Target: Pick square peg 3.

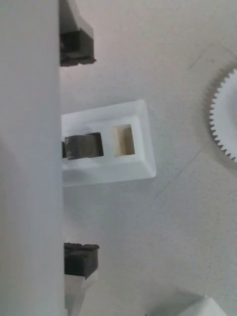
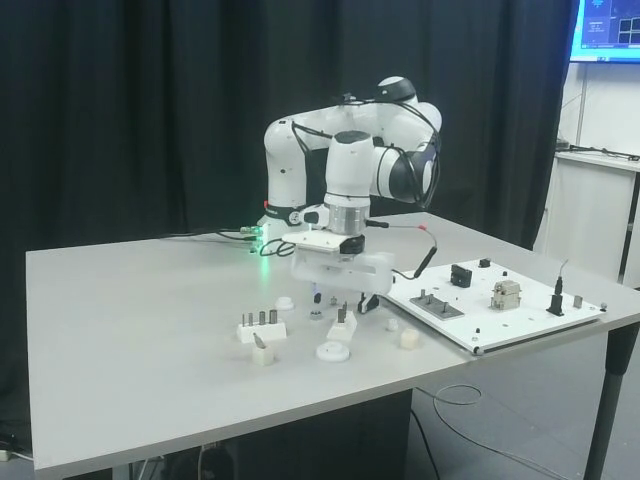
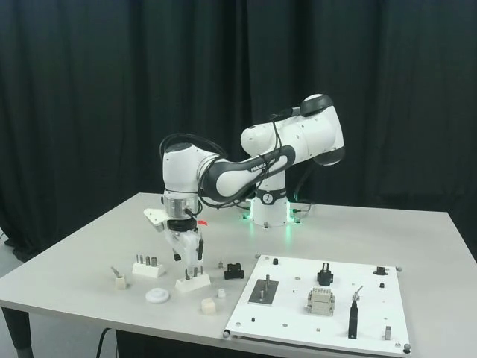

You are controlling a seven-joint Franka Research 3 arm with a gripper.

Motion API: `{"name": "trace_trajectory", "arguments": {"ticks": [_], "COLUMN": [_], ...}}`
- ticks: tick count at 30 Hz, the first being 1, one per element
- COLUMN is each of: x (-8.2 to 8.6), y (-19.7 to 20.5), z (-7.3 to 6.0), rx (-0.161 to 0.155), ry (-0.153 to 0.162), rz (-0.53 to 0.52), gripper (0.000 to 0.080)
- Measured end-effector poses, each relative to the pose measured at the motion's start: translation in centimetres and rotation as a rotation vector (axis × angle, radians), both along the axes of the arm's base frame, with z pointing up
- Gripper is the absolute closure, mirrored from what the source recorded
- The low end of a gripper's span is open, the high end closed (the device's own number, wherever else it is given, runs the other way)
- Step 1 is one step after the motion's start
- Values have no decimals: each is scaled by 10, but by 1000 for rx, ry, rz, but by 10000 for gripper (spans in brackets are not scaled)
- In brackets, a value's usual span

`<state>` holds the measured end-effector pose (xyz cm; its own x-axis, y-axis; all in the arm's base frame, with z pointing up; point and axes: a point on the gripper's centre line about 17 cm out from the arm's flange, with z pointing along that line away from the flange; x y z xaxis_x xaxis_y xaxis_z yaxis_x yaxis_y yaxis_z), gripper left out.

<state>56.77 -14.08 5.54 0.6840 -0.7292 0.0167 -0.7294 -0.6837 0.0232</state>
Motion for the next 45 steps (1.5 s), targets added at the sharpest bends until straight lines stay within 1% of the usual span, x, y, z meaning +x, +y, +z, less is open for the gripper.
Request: {"name": "trace_trajectory", "arguments": {"ticks": [11,17,21,22,27,28,42,43,45], "x": [-2,-1,1,2,3,3,5,4,4], "y": [0,-2,-3,-4,-2,-1,4,4,4], "z": [-18,-25,-26,-27,-27,-27,-32,-32,-32], "rx": [-9,-22,-34,-37,-40,-40,-22,-22,-22], "ry": [-11,-23,-30,-32,-36,-37,-45,-45,-45], "rz": [4,6,14,23,45,45,35,35,35], "gripper": [3,3,3,128,128,308,308,686,686]}}
